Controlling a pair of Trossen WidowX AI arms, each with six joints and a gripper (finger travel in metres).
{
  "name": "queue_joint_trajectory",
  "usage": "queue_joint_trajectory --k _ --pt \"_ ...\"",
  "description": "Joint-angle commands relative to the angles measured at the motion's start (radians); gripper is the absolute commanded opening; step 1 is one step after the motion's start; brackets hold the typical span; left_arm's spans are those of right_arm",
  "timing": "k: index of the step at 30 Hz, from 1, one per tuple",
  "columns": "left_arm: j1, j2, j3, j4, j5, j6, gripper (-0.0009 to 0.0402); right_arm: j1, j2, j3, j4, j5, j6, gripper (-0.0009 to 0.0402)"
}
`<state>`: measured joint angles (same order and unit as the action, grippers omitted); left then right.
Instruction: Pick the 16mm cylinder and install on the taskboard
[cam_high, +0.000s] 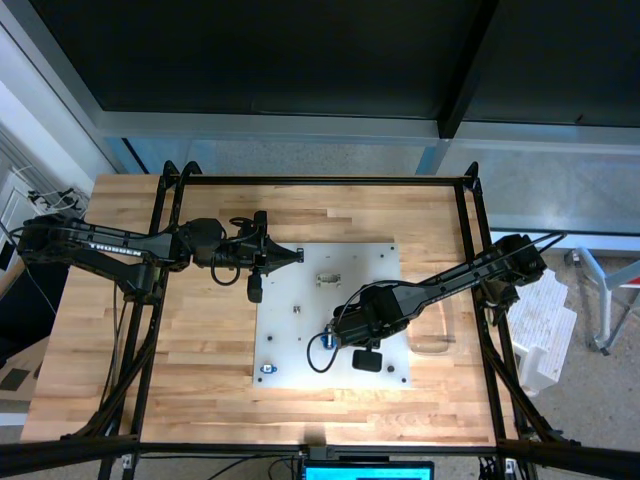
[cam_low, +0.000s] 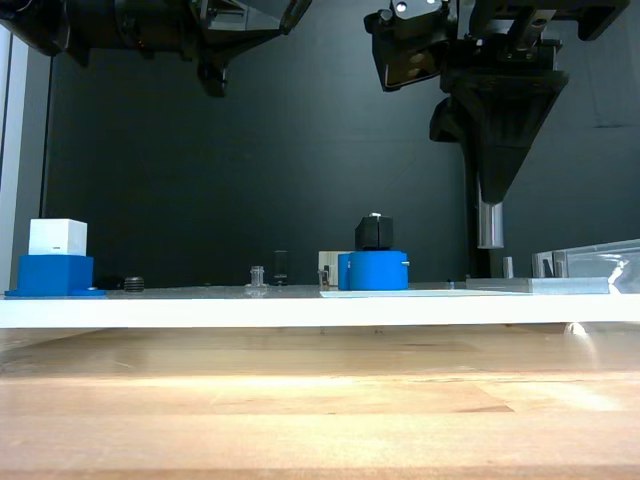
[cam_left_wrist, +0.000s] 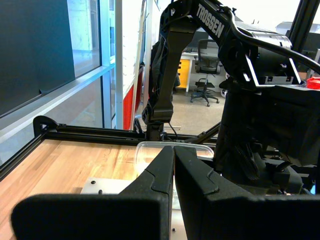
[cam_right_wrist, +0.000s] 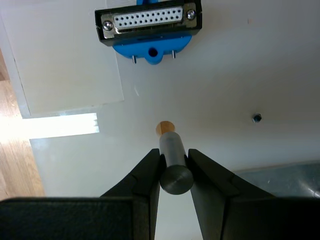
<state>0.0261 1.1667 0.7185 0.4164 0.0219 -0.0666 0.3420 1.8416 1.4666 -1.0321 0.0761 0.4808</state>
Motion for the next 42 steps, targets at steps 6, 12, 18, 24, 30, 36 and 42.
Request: queue_joint_trajectory --k 6,12,18,24,30,36,42 --pt "0.0 0.0 0.0 0.0 0.0 0.0 0.0 0.001 0.0 -0.022 0.031 0.002 0.001 0.0007" --pt "0.0 0.0 0.0 0.0 0.0 0.0 0.0 0.0 0.001 -0.037 0.047 0.002 0.002 0.0007" --pt "0.0 0.0 0.0 0.0 0.0 0.0 0.0 0.001 0.017 -0.038 0.054 0.001 0.001 0.0007" --pt "0.0 0.0 0.0 0.0 0.0 0.0 0.0 0.0 0.032 -0.038 0.069 0.002 0.001 0.0007" --pt "0.0 0.0 0.0 0.0 0.0 0.0 0.0 0.001 0.046 -0.038 0.074 0.0 0.001 0.0007" --pt "0.0 0.0 0.0 0.0 0.0 0.0 0.0 0.001 0.051 -0.038 0.074 -0.018 0.001 0.0007" --pt "0.0 0.0 0.0 0.0 0.0 0.0 0.0 0.002 0.051 -0.039 0.066 -0.018 0.002 0.0007"
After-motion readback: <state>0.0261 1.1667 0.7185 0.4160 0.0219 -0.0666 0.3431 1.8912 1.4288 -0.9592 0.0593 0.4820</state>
